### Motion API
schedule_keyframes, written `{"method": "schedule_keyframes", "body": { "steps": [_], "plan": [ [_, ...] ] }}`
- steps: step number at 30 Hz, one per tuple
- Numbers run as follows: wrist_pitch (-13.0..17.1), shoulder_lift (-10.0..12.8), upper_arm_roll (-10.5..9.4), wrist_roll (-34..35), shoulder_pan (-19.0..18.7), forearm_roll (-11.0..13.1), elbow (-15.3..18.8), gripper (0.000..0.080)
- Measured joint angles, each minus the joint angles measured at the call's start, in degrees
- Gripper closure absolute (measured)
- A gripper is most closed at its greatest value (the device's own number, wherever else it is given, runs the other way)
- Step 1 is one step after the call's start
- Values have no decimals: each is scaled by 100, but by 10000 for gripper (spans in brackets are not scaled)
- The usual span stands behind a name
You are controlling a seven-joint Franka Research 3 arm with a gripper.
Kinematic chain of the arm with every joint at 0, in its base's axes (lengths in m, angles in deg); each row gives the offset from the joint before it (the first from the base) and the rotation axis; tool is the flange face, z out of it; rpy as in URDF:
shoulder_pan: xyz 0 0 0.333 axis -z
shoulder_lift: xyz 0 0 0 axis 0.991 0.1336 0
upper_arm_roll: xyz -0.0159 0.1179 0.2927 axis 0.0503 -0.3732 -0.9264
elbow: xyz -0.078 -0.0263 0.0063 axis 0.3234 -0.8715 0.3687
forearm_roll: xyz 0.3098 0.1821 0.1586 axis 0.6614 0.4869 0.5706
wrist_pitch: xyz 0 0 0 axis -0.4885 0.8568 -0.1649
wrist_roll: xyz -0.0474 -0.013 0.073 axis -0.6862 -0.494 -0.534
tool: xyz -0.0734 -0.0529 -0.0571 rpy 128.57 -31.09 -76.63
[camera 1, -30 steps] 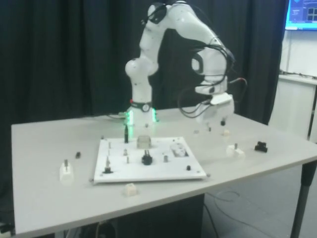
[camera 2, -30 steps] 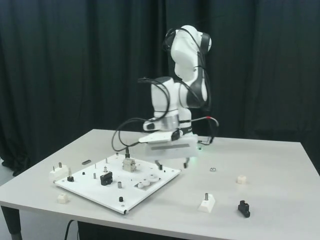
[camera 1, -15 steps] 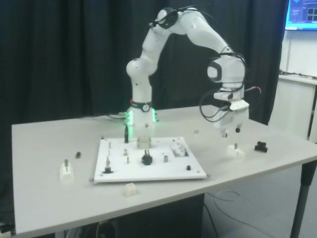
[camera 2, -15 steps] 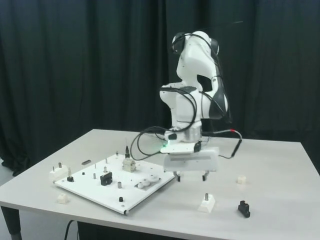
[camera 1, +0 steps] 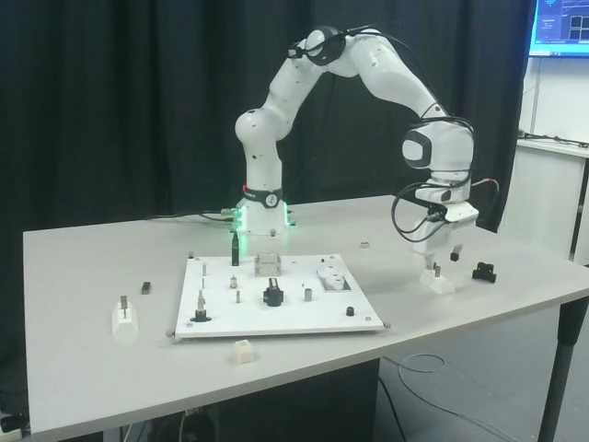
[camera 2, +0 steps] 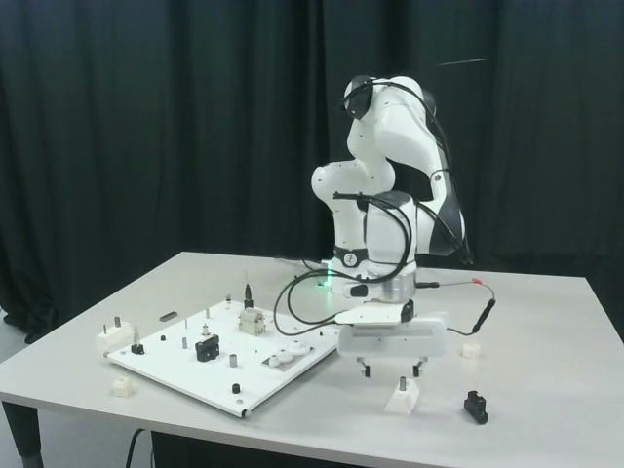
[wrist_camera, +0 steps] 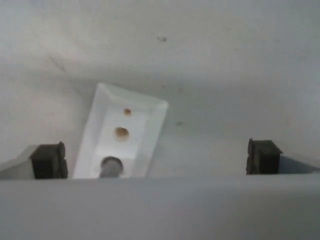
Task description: Pick round peg 3.
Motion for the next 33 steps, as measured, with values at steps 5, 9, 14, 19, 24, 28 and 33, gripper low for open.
{"method": "schedule_keyframes", "body": {
  "steps": [5, 9, 14, 19, 24, 28, 33],
  "plan": [
    [-77, 54, -85, 106, 0, 0, -38, 3],
    [-163, 72, -145, 156, 0, 0, -38, 3],
    [-252, 86, -216, 232, 0, -4, -32, 3],
    [-278, 104, -286, 312, -1, -7, -11, 3],
    [-279, 145, -347, 391, -1, -21, 7, 3],
    [-277, 195, -376, 434, -1, -93, 7, 3],
    [-273, 233, -398, 641, -1, -263, 7, 3]
  ]
}}
